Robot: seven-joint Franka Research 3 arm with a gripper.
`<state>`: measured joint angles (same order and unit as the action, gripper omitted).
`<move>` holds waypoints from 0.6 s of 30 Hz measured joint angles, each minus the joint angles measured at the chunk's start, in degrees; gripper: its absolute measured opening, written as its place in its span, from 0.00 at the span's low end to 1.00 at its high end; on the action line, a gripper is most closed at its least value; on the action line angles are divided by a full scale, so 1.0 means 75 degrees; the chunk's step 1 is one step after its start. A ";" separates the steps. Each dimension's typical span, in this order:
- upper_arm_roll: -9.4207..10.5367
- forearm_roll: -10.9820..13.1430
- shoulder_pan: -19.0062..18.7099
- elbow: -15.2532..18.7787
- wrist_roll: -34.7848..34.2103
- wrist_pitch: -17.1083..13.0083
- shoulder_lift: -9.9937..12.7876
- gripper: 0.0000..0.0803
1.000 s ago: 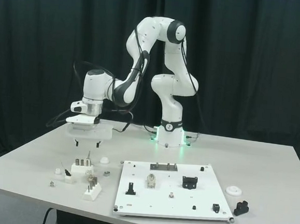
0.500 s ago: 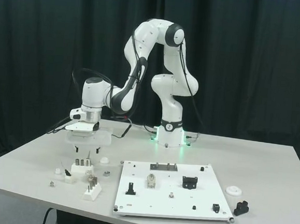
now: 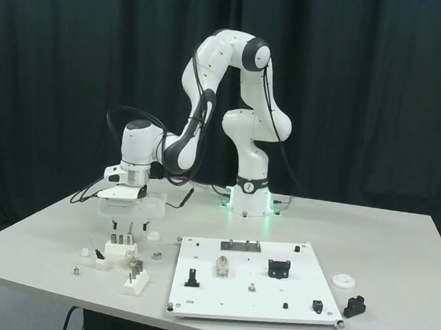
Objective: Pick Ethernet.
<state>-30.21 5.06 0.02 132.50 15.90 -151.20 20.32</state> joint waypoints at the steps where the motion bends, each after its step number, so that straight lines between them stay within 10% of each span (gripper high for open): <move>1: 0.0007 0.0003 0.0000 0.0017 0.0018 -0.0037 0.0010 1.00; 18: 0.0076 0.0016 -0.0003 0.0299 0.0318 -0.0551 0.0031 1.00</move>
